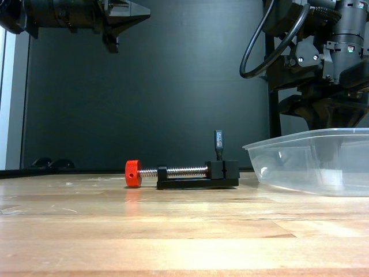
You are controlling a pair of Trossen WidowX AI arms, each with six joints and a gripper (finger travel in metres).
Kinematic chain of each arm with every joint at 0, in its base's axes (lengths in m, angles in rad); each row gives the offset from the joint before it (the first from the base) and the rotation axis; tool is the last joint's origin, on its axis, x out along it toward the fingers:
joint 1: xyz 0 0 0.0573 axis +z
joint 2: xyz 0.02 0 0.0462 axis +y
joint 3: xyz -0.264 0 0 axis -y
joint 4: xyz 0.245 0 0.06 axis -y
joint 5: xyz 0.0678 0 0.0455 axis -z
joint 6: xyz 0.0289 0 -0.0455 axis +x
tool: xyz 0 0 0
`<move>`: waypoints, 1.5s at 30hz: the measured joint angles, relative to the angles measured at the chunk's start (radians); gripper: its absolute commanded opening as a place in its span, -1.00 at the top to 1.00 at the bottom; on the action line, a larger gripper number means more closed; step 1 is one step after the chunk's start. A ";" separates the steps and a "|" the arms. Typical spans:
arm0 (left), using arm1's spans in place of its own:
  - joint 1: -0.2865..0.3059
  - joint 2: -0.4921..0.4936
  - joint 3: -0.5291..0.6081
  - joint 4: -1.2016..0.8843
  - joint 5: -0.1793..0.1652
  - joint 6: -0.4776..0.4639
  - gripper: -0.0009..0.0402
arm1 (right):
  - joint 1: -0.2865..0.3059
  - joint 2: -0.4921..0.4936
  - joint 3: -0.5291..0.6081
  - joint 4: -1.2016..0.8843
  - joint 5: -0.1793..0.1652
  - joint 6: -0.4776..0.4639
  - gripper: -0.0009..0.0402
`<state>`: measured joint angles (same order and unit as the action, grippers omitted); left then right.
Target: Pick the usb-c connector and install on the hub
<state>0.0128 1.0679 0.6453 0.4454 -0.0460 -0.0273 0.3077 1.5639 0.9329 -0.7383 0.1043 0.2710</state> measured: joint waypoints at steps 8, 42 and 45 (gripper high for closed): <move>0.000 0.000 0.000 0.000 0.000 0.000 0.96 | 0.000 -0.005 0.000 -0.001 0.000 0.000 0.96; 0.000 0.000 0.000 0.000 0.000 0.000 0.96 | -0.005 -0.120 0.242 -0.310 0.007 0.004 0.96; 0.000 0.000 0.000 0.000 0.000 0.000 0.96 | -0.007 -0.117 0.251 -0.314 0.008 0.004 0.96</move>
